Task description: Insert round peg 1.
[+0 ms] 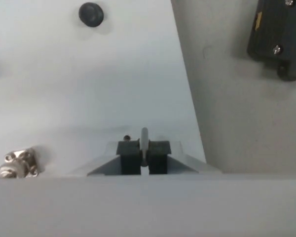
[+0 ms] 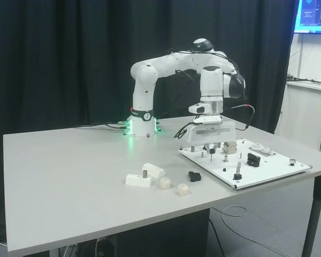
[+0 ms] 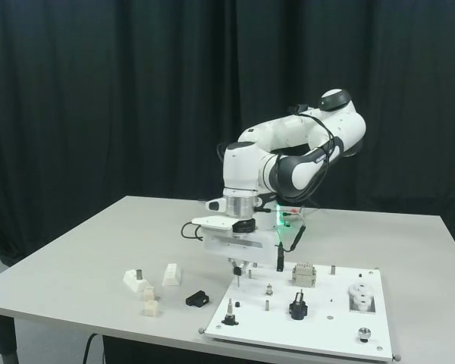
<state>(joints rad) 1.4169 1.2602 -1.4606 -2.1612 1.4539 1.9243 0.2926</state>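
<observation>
My gripper is shut on a thin grey round peg, held upright between the two black fingers. The peg's tip points down at the white board, close to the board's edge. A small dark hole shows in the board just beside the tip. In the first room view the gripper hangs low over the board near its back corner. The second room view shows the gripper over the board's corner nearest the arm's base.
On the board stand a metal connector, a black knob, a white round part and several small pins. On the grey table beside the board lie a black part and white blocks.
</observation>
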